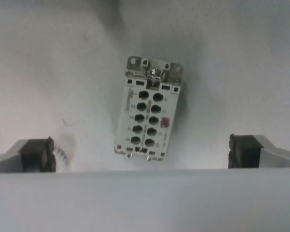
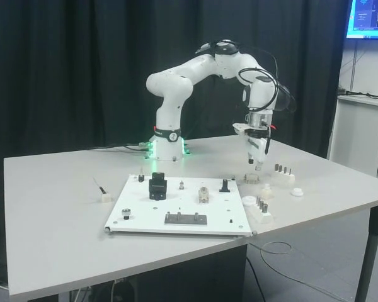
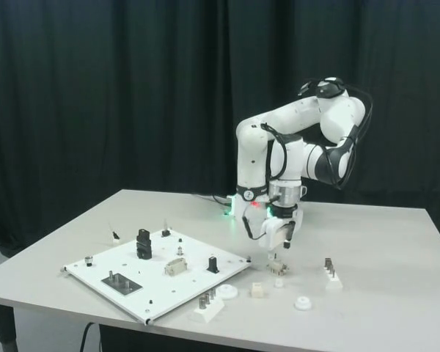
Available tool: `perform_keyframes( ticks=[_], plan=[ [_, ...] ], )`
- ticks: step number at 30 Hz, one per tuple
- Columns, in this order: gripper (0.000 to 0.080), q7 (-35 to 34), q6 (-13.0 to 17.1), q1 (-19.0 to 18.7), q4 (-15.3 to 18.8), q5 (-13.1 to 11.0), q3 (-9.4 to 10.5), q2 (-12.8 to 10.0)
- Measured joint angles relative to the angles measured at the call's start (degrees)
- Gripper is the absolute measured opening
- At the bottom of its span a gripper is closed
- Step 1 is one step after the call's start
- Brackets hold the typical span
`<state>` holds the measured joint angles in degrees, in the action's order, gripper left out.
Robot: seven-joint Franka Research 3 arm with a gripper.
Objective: Pick waterproof.
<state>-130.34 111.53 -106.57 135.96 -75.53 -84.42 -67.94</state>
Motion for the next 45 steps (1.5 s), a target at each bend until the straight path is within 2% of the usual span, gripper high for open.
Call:
perform_keyframes(
  ticks=[13, 23, 44, 45],
  plan=[
    [0.08, -0.17, 3.89, 0.33, 0.92, -2.64, 3.46, -0.07],
    [0.08, -0.13, 5.2, 0.38, 1.05, -4.0, 5.59, -0.07],
    [0.08, 0.54, 8.26, 0.25, 1.05, -5.0, 8.86, -0.07],
    [0.0662, 0.54, 8.26, 0.23, 1.05, -5.01, 8.94, -0.07]
  ],
)
